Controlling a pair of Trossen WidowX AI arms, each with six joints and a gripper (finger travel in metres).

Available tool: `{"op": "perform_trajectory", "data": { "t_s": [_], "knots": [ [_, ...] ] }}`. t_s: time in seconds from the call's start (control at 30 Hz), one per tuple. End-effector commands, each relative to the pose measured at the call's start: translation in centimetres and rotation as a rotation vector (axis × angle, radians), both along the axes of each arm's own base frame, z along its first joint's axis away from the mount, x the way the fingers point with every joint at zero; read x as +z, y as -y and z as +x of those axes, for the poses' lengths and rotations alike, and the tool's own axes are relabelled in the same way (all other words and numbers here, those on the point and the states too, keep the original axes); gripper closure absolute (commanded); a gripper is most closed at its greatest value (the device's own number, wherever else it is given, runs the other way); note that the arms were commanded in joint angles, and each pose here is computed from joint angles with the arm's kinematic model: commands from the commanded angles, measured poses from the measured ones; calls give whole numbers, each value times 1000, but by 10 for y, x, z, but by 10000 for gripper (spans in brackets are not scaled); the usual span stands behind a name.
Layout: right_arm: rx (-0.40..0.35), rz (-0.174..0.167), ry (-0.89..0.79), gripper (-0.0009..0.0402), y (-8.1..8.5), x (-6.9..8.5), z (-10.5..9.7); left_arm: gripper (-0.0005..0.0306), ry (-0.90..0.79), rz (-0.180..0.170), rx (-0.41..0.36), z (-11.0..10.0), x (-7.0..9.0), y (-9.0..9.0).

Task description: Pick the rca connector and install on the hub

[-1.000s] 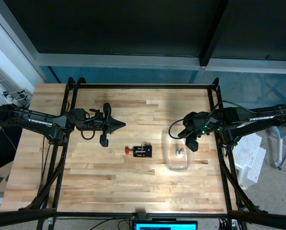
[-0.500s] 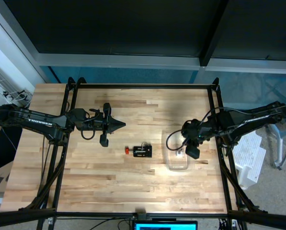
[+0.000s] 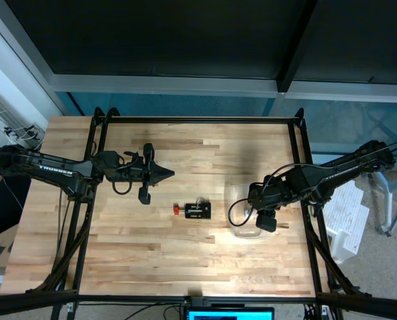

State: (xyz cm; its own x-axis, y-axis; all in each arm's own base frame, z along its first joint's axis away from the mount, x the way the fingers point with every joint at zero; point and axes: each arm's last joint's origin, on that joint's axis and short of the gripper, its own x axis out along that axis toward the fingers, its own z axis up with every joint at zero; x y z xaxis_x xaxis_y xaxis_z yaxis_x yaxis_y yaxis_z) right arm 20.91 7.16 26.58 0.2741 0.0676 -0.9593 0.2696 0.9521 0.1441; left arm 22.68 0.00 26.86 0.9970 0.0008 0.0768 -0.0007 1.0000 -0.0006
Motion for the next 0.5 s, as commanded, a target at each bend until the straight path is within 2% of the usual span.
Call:
{"op": "perform_trajectory", "data": {
  "t_s": [0.03,0.43,0.5],
  "knots": [
    [3,-5,-14,243,-1,-4,3,300,0,0,0,0,0,0],
    [20,-33,-45,235,-6,-17,14,300,0,0,0,0,0,0],
    [18,-53,-45,235,-6,-19,15,300,-1,0,0,0,0,0]
  ]
}}
